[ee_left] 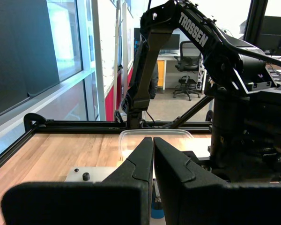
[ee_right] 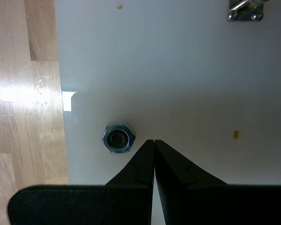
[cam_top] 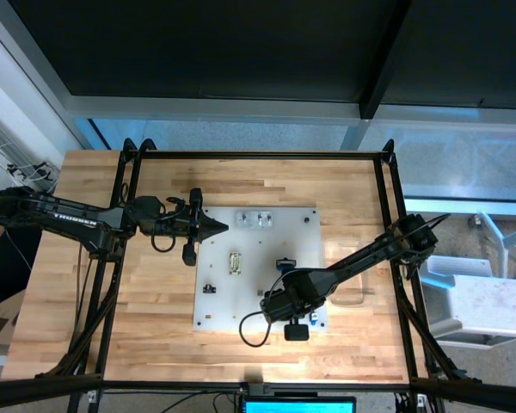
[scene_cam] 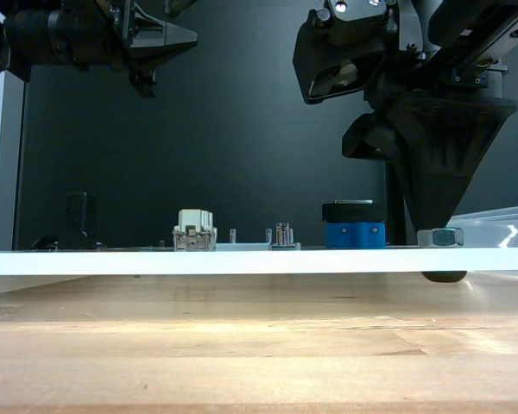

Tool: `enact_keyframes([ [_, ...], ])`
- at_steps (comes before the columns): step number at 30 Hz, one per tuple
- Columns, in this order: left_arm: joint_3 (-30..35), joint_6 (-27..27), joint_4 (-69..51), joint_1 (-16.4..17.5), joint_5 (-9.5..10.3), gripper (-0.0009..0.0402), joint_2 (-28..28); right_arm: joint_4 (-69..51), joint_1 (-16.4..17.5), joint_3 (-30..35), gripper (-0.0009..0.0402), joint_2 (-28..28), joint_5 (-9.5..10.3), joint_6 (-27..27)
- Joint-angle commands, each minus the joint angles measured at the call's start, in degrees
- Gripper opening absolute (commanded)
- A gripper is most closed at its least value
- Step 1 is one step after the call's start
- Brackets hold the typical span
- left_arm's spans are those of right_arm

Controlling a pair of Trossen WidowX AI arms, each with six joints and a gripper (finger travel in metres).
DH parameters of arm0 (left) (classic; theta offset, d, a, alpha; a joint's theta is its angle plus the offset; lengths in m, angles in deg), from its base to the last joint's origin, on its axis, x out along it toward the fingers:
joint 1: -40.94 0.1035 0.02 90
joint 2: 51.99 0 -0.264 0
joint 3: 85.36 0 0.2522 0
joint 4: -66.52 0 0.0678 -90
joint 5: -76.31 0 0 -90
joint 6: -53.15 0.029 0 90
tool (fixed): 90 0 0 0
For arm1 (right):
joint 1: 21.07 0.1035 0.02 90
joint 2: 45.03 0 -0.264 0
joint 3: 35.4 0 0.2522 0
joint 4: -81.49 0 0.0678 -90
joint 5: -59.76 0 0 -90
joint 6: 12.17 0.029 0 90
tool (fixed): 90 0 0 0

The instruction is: Pick the M12 fastener and fasten on the M12 threads

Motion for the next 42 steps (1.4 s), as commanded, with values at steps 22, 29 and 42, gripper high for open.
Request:
enact_keyframes([
  [22, 0.00, 0.02, 0.07, 0.02, 0.00, 0.0000, 0.00, -2.01, 0.09, 0.02, 0.0000, 2.78, 14.60, -0.59],
  [29, 0.00, 0.02, 0.04, 0.00, -0.02, 0.0000, 0.00, -2.16, 0.66, 0.02, 0.0000, 6.97, 6.49, 1.09],
  [42, 0.00, 0.02, 0.00, 0.00, -0.02, 0.0000, -0.02, -5.20, 0.87, 0.02, 0.0000, 12.57, 1.29, 2.19],
])
